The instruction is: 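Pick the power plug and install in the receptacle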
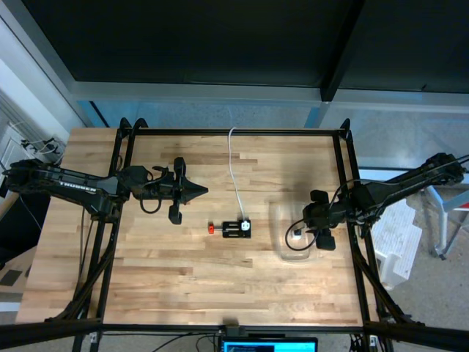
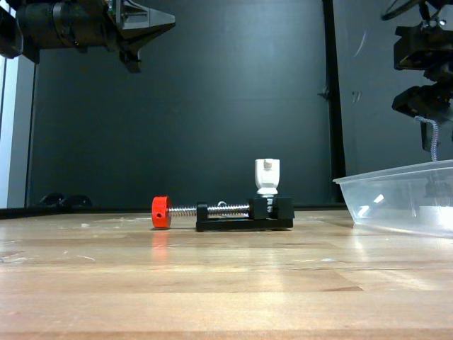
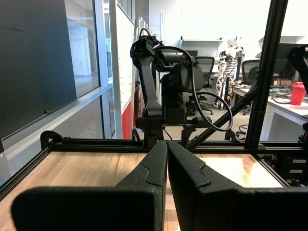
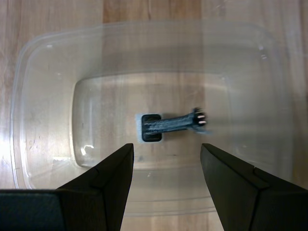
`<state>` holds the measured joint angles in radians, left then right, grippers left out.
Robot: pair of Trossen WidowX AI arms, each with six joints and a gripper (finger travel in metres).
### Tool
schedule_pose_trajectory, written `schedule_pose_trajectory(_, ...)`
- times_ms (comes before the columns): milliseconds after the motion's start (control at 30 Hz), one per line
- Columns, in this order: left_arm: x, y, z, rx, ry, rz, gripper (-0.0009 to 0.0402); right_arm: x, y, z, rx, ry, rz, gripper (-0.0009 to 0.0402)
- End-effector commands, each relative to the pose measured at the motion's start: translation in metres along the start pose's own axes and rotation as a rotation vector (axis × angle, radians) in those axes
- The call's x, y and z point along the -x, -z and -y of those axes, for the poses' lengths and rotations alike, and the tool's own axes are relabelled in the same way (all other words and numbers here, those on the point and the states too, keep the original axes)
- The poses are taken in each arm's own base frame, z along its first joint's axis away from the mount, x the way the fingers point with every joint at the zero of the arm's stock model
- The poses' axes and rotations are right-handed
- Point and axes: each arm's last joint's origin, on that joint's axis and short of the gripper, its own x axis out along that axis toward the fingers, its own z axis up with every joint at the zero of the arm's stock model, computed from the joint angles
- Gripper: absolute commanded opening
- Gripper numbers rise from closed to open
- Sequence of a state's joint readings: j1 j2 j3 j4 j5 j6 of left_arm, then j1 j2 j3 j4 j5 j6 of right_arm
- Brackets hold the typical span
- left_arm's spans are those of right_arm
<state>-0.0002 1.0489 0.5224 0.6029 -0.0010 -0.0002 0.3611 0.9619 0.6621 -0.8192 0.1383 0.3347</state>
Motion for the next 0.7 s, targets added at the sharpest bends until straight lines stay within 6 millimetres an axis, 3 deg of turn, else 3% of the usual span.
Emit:
schedule_pose_trajectory(33, 0.0, 0.0, 0.0, 0.0, 0.0, 0.0, 0.0, -0.005, -0.001, -0.002, 0.006, -0.006, 0.008, 0.0193)
schedule_pose_trajectory(700, 0.0, 0.0, 0.0, 0.0, 0.0, 0.0, 0.0, -0.032, 0.003, -0.005, 0.011, 0.013, 0.022, 0.0192)
